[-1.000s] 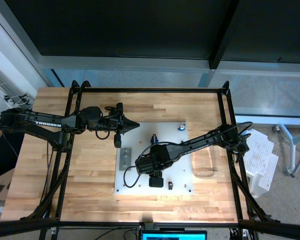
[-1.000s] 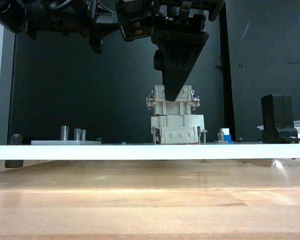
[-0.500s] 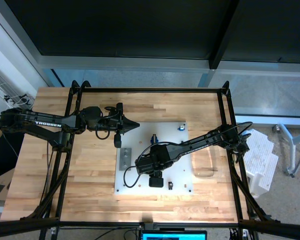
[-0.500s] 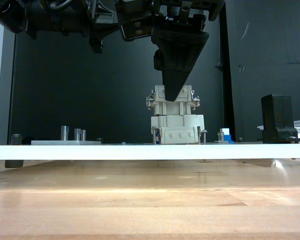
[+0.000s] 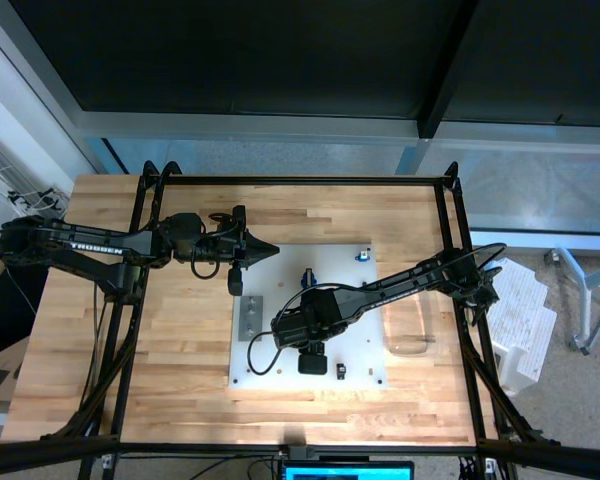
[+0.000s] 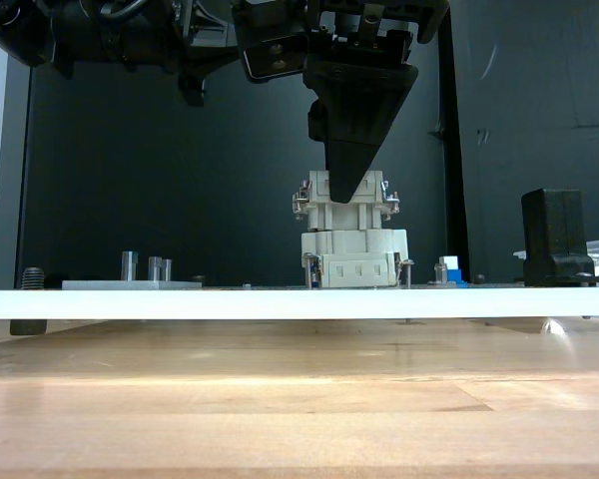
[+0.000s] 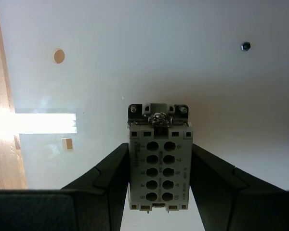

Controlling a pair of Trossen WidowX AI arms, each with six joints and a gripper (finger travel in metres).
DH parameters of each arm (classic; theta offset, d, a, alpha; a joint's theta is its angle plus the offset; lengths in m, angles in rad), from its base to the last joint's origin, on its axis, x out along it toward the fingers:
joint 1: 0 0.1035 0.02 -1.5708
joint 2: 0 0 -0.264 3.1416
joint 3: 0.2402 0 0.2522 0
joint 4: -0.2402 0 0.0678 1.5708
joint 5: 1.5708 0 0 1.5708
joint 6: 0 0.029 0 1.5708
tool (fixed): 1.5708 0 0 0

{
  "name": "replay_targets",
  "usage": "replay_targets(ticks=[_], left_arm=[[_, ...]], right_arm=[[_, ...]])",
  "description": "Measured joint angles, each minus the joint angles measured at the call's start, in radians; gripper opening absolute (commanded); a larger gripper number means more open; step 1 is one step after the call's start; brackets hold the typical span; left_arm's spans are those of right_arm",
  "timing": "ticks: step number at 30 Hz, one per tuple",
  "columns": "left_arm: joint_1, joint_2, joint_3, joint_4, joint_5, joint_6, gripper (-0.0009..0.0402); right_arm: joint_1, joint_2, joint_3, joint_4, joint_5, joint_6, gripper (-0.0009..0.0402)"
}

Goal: Pick the HAN10E connector and install on the hub

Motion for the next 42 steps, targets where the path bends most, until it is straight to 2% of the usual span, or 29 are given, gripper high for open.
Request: replay_targets(ticks=[29, 42], left_arm=[[0.0, 0.0, 0.0, 0.0, 0.0, 0.0, 0.0], [0.0, 0.0, 0.0, 0.0, 0.0, 0.0, 0.0]], right_arm=[[0.0, -0.009, 0.0, -0.025, 0.005, -0.005, 0.0065], [0.0, -0.085, -0.001, -0.024, 0.003, -0.005, 0.0064]])
